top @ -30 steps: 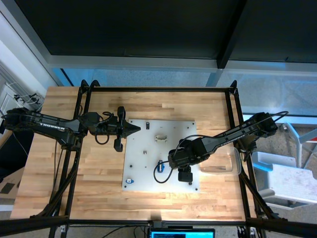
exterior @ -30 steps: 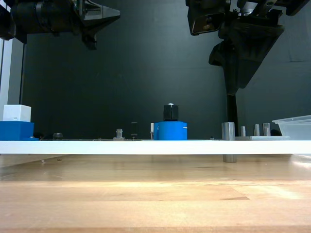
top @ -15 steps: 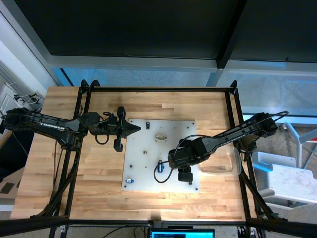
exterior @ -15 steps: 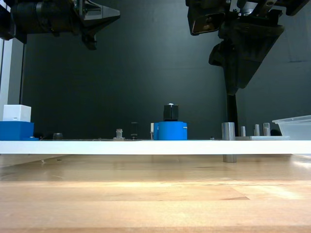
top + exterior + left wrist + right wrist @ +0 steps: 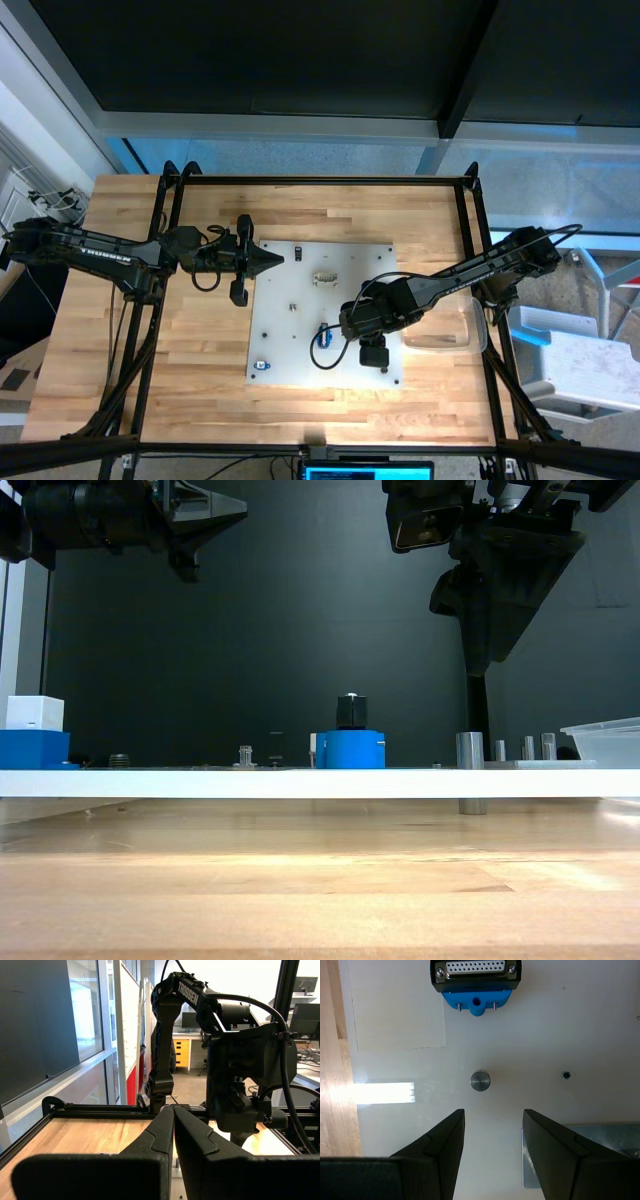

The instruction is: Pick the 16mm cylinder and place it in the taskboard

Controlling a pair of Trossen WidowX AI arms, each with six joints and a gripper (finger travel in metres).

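Note:
The 16mm cylinder (image 5: 480,1080) is a small round grey metal peg standing upright in the white taskboard (image 5: 535,1025), just ahead of my right gripper (image 5: 492,1112). The right gripper is open, its two black fingers apart with nothing between them, hovering above the board. In the low view the cylinder (image 5: 470,750) stands in the taskboard (image 5: 300,783) and its end pokes out underneath, below the right gripper (image 5: 478,658). My left gripper (image 5: 277,258) is shut and holds nothing, raised over the taskboard's (image 5: 290,335) left edge, its fingertips pressed together in the left wrist view (image 5: 173,1108).
A blue connector (image 5: 476,1001) and a grey metal block (image 5: 580,1155) sit on the board near the cylinder. A clear plastic tray (image 5: 445,335) lies right of the board. A blue fitting with a black knob (image 5: 348,742) and small pegs stand on the board.

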